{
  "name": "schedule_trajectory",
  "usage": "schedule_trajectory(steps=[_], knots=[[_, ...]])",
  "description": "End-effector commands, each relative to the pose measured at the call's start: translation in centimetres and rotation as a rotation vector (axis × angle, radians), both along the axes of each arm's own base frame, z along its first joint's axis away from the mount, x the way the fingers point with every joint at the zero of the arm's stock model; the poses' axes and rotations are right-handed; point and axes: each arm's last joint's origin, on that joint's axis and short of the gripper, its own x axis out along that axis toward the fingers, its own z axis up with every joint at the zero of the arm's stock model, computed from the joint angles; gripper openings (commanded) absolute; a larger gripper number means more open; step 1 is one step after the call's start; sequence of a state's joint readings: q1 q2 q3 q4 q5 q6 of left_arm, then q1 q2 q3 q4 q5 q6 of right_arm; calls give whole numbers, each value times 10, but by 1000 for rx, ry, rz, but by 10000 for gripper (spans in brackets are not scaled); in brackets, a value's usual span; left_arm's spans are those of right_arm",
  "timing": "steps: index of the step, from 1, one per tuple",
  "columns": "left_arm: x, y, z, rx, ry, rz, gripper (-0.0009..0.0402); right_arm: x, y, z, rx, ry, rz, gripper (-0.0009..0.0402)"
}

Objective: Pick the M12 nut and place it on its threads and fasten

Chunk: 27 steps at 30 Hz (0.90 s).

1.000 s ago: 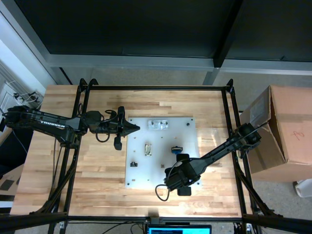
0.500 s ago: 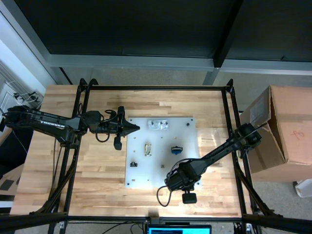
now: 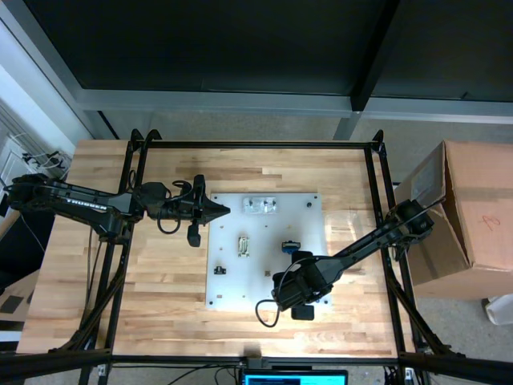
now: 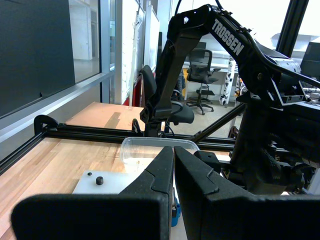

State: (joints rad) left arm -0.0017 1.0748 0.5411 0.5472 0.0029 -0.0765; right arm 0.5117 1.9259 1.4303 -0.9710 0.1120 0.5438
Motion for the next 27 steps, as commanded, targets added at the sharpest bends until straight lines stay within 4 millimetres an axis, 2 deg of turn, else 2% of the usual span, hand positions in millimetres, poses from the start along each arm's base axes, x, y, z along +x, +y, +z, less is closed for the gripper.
schedule_trajectory(steps=[1,13,18,27], knots=[[0,0,0,0,2,0,0,1,2,0,8,-16,6,0],[0,0,0,0,0,0,0,-1,4,-7,28,-19,14,0],[0,0,0,0,0,0,0,-5,11,-6,266,111,110,0],[0,0,0,0,1,0,0,-3,5,-5,64,19,48,0]])
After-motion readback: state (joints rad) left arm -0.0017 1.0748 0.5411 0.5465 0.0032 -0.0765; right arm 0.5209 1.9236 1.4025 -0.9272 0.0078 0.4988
